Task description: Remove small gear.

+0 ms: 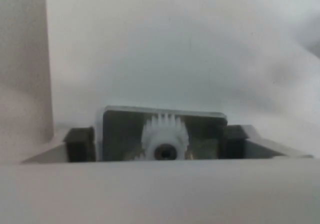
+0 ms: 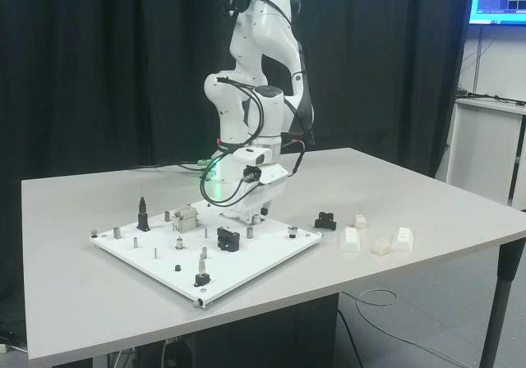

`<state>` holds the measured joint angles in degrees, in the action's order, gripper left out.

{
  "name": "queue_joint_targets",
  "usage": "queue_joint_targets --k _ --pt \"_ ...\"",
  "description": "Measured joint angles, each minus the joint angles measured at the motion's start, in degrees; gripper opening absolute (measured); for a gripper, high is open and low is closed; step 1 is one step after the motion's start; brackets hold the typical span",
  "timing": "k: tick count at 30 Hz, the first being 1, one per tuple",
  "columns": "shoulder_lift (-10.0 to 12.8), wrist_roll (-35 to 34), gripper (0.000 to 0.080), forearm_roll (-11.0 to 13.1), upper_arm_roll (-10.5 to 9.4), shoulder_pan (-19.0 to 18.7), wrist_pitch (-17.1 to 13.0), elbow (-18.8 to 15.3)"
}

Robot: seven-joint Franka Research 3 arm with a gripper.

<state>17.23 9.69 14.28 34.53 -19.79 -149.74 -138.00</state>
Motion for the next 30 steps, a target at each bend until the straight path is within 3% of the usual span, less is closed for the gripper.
queue_joint_targets --k 2,3,7,8,15,16,30 --pt "0.05 0.00 0.0674 0.00 -0.02 0.01 -0.13 0.00" --pt "0.08 0.00 0.0512 0.00 -0.04 0.01 -0.21 0.00" --pt "0.24 0.00 0.0512 0.00 -0.09 0.05 -0.47 0.00" --pt "0.29 0.00 0.0324 0.00 -0.10 0.06 -0.51 0.00" --pt "0.40 0.25 0.0324 0.00 -0.17 0.28 -1.05 0.00" --pt "0.38 0.27 0.0188 0.00 -0.17 0.29 -1.04 0.00" --pt "0.25 0.35 0.0190 0.00 -0.18 0.33 -0.90 -0.01"
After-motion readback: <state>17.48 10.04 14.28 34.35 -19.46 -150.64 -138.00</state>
